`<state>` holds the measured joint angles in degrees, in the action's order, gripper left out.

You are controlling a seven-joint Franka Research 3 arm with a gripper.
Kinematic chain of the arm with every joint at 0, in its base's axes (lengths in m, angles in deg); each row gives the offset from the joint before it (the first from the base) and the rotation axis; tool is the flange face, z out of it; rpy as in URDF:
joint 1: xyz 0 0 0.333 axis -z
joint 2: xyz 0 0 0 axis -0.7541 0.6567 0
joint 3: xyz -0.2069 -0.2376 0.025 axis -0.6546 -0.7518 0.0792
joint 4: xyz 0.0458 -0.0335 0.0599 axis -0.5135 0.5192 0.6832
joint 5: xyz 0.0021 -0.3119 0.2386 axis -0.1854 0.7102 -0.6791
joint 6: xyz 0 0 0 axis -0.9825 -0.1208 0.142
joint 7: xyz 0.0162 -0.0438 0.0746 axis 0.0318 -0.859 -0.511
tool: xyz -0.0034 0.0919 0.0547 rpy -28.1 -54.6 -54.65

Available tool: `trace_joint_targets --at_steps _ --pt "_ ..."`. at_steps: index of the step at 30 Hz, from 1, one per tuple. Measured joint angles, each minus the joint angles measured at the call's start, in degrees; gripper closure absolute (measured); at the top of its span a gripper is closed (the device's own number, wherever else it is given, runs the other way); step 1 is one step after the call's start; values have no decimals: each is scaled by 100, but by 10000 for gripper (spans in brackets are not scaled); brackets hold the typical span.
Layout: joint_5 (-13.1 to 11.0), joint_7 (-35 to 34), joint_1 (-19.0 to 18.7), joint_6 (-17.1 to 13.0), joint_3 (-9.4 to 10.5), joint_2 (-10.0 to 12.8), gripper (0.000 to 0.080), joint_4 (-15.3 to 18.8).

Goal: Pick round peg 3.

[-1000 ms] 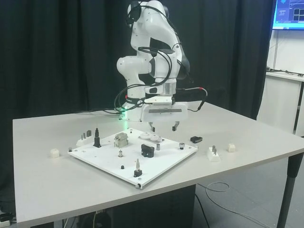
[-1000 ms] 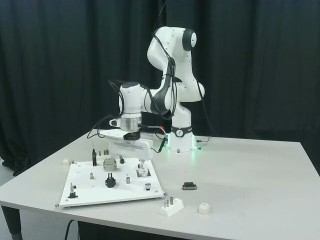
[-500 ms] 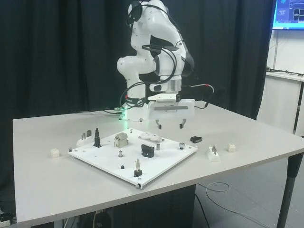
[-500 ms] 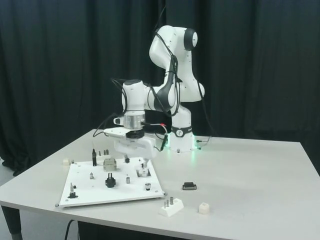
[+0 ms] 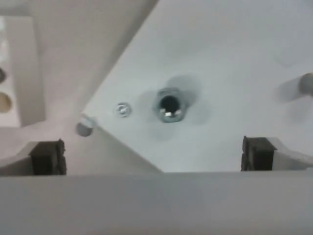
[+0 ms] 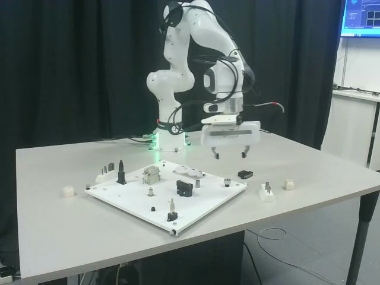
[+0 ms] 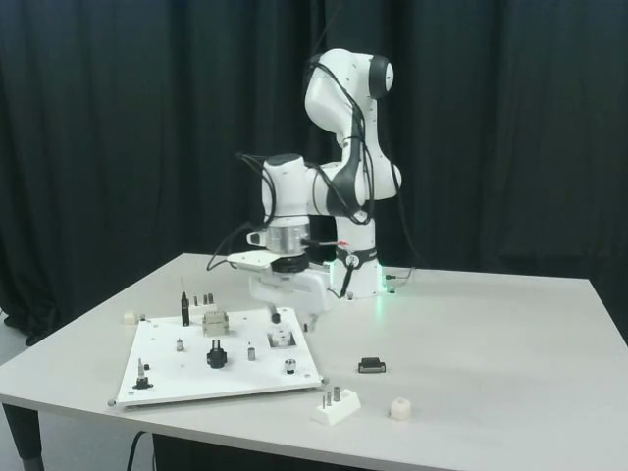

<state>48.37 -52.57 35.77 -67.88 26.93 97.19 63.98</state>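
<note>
My gripper [image 6: 229, 155] hangs open and empty above the right corner of the white board [image 6: 205, 203]; in the second room view the gripper [image 7: 292, 322] is over the board's [image 7: 172, 385] far right part. In the wrist view both black pads [image 5: 47, 156] stand wide apart, and between them a short metal cylinder [image 5: 169, 105] stands on the board near its corner. That cylinder [image 6: 227, 181] is well below the fingers. A small white holder [image 6: 267, 193] with upright pegs [image 7: 337, 393] lies on the table beyond that corner, and its edge [image 5: 17, 73] shows in the wrist view.
The board carries several small parts, among them a black block [image 6: 184, 189] and a tall black peg [image 6: 121, 171]. A black part [image 6: 245, 174] and a white cube [image 6: 289, 184] lie on the grey table to the right. Another white cube [image 6: 68, 191] sits left of the board.
The arm has swung the gripper from over the board's middle to its right corner and slightly upward. The fingers stayed open and empty.
</note>
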Motion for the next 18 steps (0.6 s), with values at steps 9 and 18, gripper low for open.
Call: trace_joint_targets --at_steps 9,18 --pt "0 -592 -201 -48 181 232 3 -264" --pt "0 -1006 -406 -103 263 685 3 -695"
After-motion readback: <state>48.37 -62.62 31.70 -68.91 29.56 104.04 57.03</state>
